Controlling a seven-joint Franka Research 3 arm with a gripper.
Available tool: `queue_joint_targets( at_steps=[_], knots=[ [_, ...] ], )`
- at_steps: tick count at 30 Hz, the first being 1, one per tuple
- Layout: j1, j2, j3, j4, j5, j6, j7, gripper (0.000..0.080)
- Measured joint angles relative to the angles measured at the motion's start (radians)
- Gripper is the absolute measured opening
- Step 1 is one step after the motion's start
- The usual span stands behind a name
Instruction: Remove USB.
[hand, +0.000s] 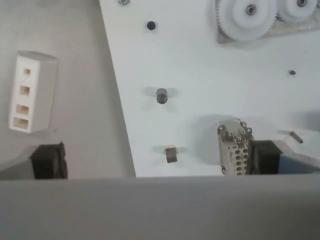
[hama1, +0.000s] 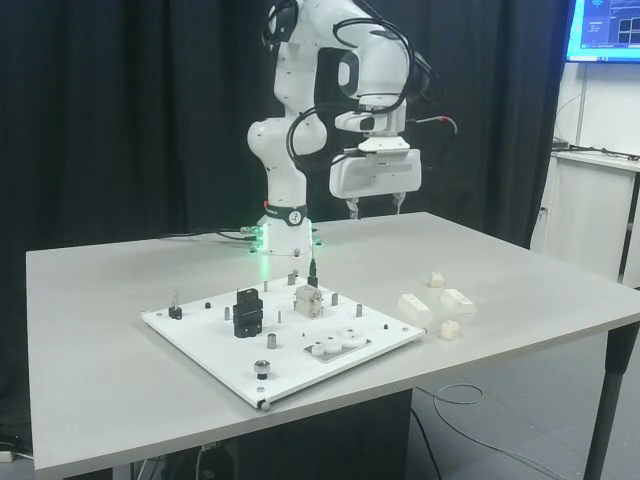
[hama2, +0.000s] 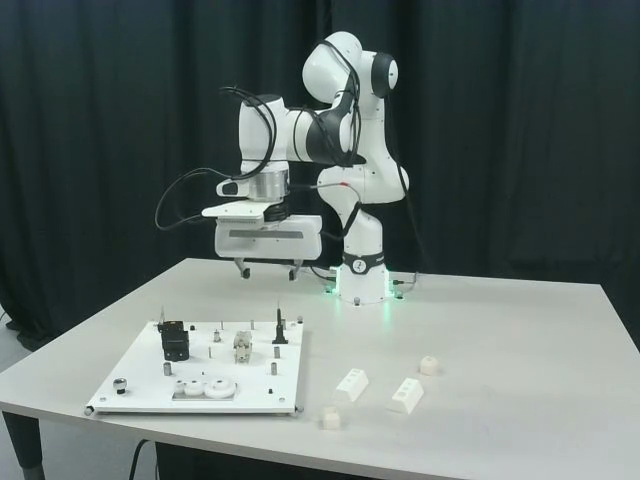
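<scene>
While white arm's two-finger gripper (hama1: 374, 207) hung high above grey table (hama1: 100, 300), beyond far edge of flat white board (hama1: 200, 330), task looked unstarted. Fingers spread wide, holding nothing. Small black upright plug (hama1: 311, 271), likely USB, sat in board near far edge, just behind grey multi-pin connector (hama1: 307, 299). Approach, grasp, pull-out all left.
</scene>
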Motion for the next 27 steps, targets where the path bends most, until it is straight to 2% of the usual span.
queue_joint_targets(
  at_steps=[27],
  knots=[
    [0.0,0.029,-0.013,0.007,0.032,0.027,0.002,0.08]
  ],
)
